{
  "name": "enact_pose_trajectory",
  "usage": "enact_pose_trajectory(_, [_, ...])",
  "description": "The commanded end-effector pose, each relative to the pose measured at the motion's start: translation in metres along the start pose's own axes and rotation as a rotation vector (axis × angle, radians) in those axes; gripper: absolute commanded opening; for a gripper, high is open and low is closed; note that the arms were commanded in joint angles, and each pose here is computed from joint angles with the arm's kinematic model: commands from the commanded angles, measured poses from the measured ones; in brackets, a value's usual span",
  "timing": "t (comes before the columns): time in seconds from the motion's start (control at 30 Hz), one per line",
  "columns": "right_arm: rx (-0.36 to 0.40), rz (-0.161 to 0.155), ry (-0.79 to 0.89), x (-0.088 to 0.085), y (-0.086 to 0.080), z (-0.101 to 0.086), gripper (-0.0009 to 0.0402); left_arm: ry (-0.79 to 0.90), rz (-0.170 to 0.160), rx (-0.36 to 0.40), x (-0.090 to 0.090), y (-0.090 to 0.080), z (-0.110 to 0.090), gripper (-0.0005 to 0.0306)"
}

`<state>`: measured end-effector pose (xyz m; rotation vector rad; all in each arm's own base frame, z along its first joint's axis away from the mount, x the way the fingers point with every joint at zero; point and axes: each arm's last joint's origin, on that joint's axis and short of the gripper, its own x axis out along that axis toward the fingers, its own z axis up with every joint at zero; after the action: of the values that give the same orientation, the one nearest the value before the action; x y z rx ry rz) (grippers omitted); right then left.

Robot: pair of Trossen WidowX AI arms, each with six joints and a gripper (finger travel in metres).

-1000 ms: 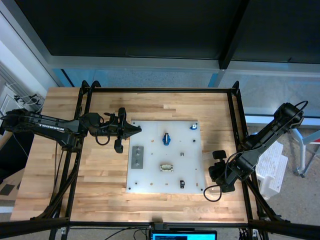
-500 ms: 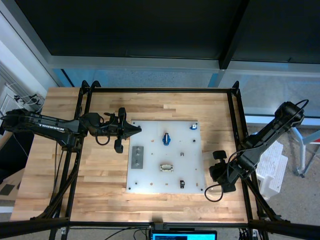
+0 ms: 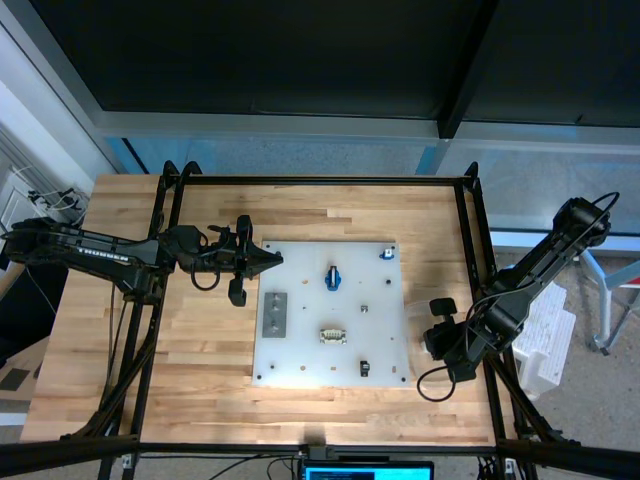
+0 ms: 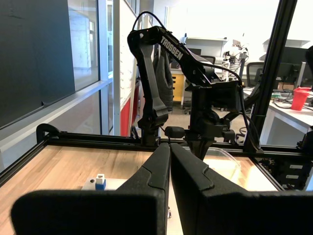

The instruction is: Pick the USB connector and install on taskboard

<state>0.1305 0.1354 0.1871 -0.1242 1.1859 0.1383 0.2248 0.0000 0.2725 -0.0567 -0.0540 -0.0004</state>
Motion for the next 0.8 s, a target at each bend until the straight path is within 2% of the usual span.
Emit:
enact_pose_trajectory(0.03, [0.012,-0.006,-0.019,-0.001,-0.002,-0.003,0.0000,0.000,0.000,0.000,0.000,0.000,0.000,0.0000])
enact_pose_trajectory(0.3, [0.021,0.008,-0.043,-0.005,-0.005,-0.006,0.0000,0.000,0.000,0.000,0.000,0.000,0.000,0.0000])
enact_pose_trajectory(0.47, [0.017,0.006,-0.040,-0.009,-0.005,-0.005,0.0000,0.000,0.000,0.000,0.000,0.000,0.000,0.0000])
enact_pose_trajectory(0.7, [0.028,0.005,-0.042,-0.029,-0.003,0.009,0.0000,0.000,0.000,0.000,0.000,0.000,0.000,0.0000])
enact_pose_trajectory(0.8, [0.044,-0.010,-0.030,-0.036,-0.002,0.021,0.0000,0.000,0.000,0.000,0.000,0.000,0.000,0.0000])
